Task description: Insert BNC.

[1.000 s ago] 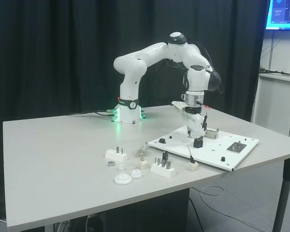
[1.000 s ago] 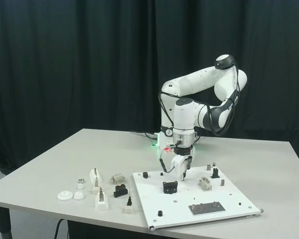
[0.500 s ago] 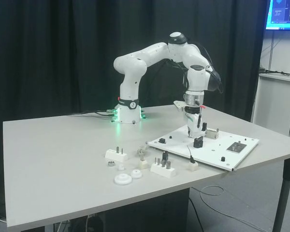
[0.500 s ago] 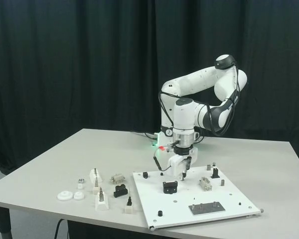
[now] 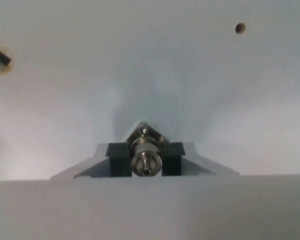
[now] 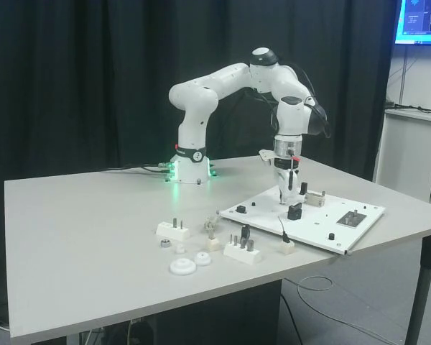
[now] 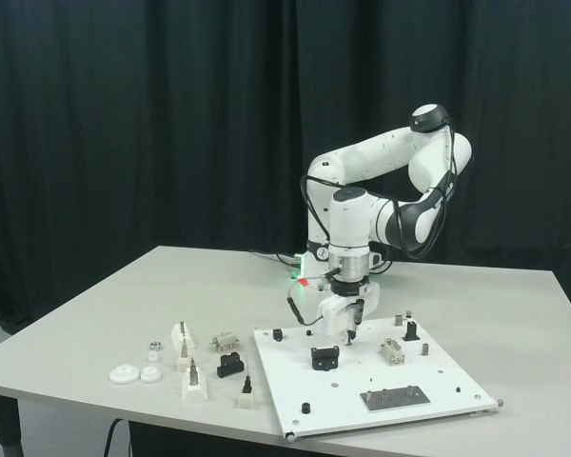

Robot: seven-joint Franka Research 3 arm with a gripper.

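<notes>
The white arm is reaching out from its base near the desk's far edge and pointing its wrist straight down over the white board. The pincer is gripping the BNC connector: in the wrist view the two black finger pads are pressing against either side of the metal barrel, leaving only the connector's own width between them, and the plug's round tip with its centre pin is facing down toward the white surface.

From the second room view, the pincer is hanging just above the board's far half, with the connector's tip sticking out below the fingers and not touching the board as far as these views show. A thin cable is looping down from the wrist beside it.

In the first room view the pincer is sitting over the board's inner area, just behind a small black block and beside a metal fixture. A grey plate is lying toward the board's near edge.

Off the board, toward the desk's near edge, loose parts are waiting: two white gears, white holder blocks with pins, and a small block with a black plug standing in it. A green light is glowing at the arm's base.
</notes>
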